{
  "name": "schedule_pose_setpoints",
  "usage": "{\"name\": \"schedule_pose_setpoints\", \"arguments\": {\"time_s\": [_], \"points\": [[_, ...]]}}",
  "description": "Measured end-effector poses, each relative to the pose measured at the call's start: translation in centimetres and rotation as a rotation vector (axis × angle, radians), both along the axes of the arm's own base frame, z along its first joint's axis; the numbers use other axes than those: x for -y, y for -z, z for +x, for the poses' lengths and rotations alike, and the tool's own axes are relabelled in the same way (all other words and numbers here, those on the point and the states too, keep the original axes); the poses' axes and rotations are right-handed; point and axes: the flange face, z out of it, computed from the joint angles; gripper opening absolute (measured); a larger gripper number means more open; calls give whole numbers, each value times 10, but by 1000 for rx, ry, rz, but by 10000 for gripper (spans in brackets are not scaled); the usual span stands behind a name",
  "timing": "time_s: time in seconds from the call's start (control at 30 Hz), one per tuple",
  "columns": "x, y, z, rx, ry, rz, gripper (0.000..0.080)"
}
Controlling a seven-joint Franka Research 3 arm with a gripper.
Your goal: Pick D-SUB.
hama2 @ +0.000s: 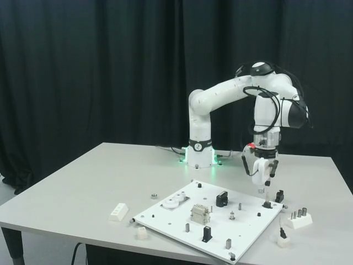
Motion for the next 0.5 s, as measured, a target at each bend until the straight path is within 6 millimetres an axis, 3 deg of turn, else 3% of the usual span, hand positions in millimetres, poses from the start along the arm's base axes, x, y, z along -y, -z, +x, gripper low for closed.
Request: {"name": "schedule_pose_setpoints", "arguments": {"time_s": [0.13,0.17,0.5], "points": [[3,-9,1,0,2,-3,710],[3,-11,2,1,2,-4,776],[6,-13,4,5,2,-9,795]]}}
